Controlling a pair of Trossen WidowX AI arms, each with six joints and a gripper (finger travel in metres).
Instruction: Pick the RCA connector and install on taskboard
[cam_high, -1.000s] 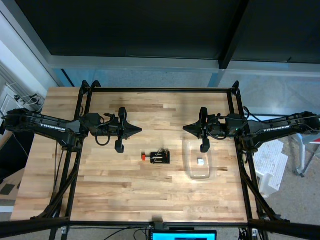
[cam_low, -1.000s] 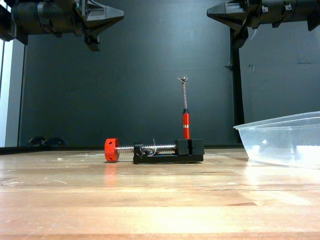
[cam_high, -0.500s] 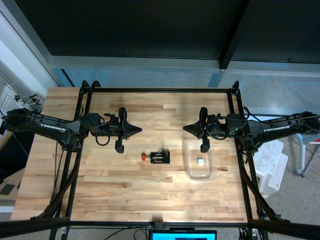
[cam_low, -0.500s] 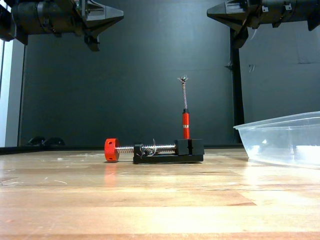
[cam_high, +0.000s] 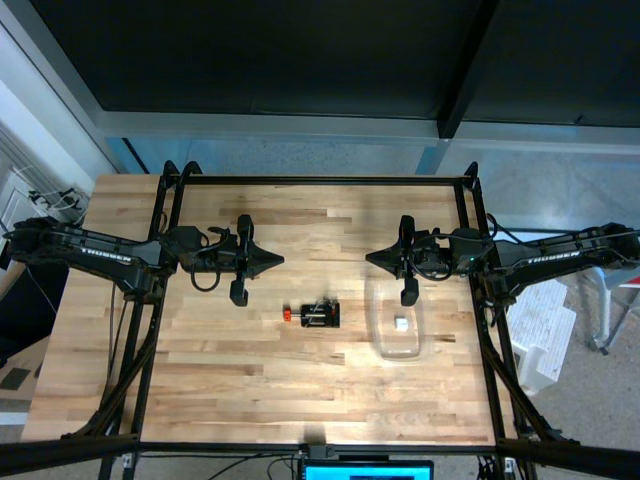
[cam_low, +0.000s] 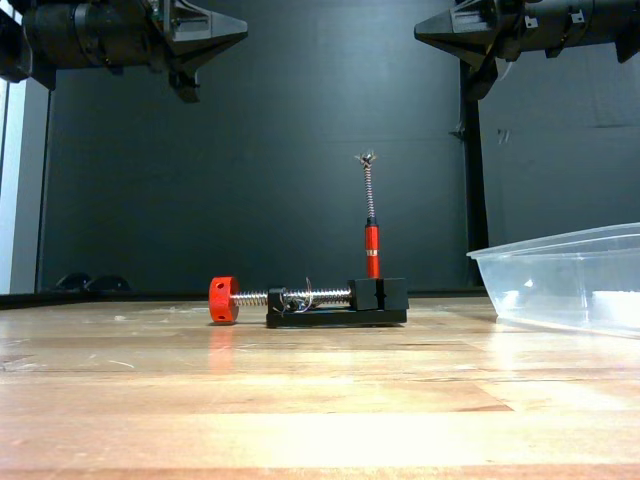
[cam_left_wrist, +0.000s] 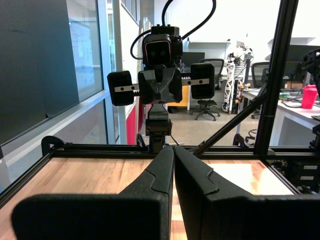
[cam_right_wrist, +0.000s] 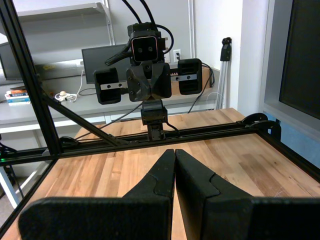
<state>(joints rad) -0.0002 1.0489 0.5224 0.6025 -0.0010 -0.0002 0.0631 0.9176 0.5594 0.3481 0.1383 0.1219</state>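
The taskboard is a small black block with a red-orange knob, lying near the table's middle. In the low view the taskboard carries a thin red post topped by a spring. The RCA connector is not visible in any view. My left gripper hangs shut, high above the table and left of the taskboard. Its fingertips are pressed together with nothing between them. My right gripper is also shut and empty, held high to the right, above the far end of the tray. The two grippers point at each other.
A clear plastic tray lies right of the taskboard with a small white cube inside; its wall rises at the right in the low view. Black frame rails run along the table's back and sides.
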